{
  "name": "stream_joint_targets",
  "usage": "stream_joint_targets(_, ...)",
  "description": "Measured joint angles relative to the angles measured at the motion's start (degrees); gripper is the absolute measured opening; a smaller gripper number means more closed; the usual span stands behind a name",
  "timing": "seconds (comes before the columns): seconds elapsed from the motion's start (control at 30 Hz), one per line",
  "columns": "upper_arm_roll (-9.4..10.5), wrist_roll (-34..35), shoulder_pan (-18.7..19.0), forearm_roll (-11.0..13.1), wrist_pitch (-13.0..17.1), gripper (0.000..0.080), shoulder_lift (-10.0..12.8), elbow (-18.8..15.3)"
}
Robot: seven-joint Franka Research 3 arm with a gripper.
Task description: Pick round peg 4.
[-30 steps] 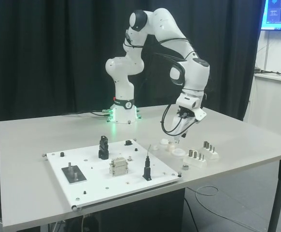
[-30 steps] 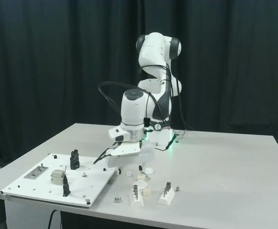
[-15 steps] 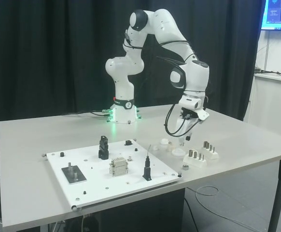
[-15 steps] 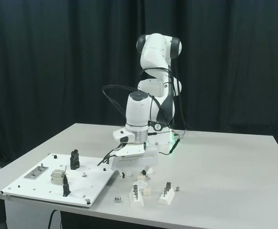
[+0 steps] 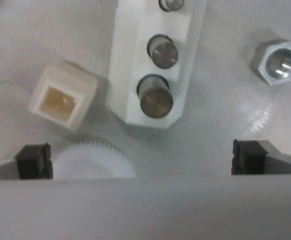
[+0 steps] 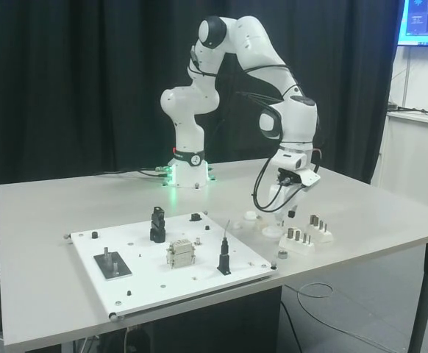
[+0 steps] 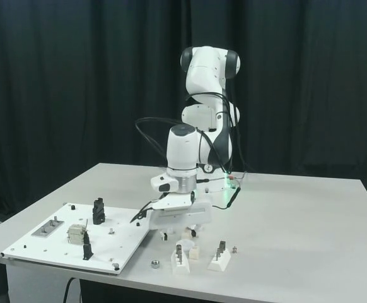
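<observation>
Claw [image 5: 140,160] spread wide, empty; we see it has shifted right over the peg holder [image 5: 153,60], approach nearly done.

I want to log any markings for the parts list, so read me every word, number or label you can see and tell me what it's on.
None can be read on the parts, the white board or the arm.
The monitor at the edge of the first room view shows some content, too small to read.
The peg holder and the nut in the wrist view bear no markings.

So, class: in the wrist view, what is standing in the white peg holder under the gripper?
The white peg holder holds three round metal pegs in a row, seen end-on. The farthest is cut off by the picture edge; how deep they sit is hidden.
</observation>
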Motion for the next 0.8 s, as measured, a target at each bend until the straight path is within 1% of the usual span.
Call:
stream_joint_targets(0.1,0.16,0.0,0.0,0.4,0.8,0.0800,0.5,0.0)
stream_joint_targets(0.4,0.72,-0.5,0.0,0.4,2.7,0.0800,1.7,0.2)
stream_joint_targets(0.8,0.79,-0.9,0.0,0.4,4.7,0.0800,3.4,0.6)
